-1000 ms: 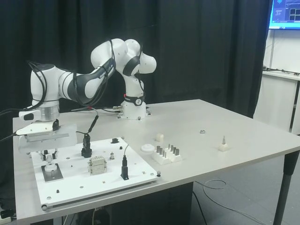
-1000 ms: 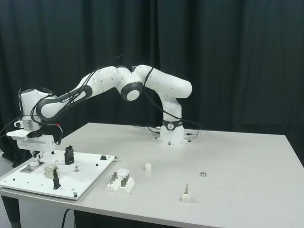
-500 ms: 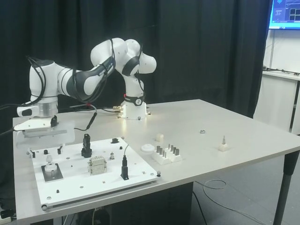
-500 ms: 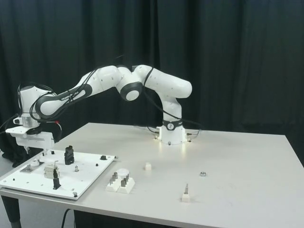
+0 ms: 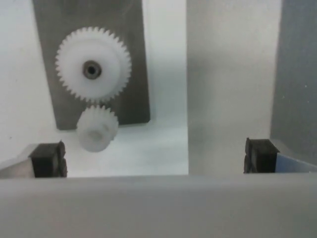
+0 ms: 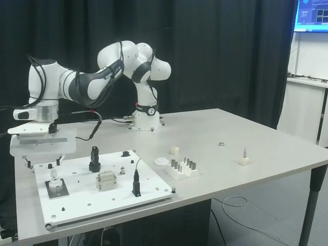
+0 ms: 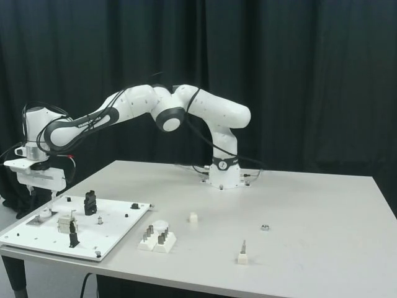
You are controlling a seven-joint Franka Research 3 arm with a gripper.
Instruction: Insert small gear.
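The hand point(image 6: 42, 156) has risen since a second ago, when it sat low over the far left corner of the white board point(image 6: 102, 192); it now hangs well above that corner, at the left edge of both room views. Its fingers point(image 5: 48, 159) are spread wide and hold nothing, one black pad showing at each lower side of the wrist view.

The small gear point(image 5: 97, 128) is white, matte, with short even teeth round its rim and a shallow hollow at its middle. In the wrist view it sits left of centre, at the lower edge of a dark grey plate point(image 5: 129, 64), its teeth meeting those of a big gear point(image 5: 93, 64) just above it. The big gear is white too, flat and finely toothed, with a dark hole at its hub. In the first room view the gears point(image 6: 54, 180) show as a small white lump at the lower left, on the plate at the board's left end.

The board is flat, square and smooth, and lies on the grey counter point(image 6: 256, 138). It also carries black upright plugs point(image 6: 94, 159) and a small grey block point(image 6: 105, 180). To the right of the board on the counter, near mid-frame, stand a white holder with grey pegs point(image 6: 183, 168), a white disc point(image 6: 161, 162) and a small white cube point(image 6: 174, 150). Farther right are a dark ring point(image 6: 222, 144) and a white base with a thin pin point(image 6: 244, 158). The arm point(image 6: 118, 66) is white and glossy with black joints.
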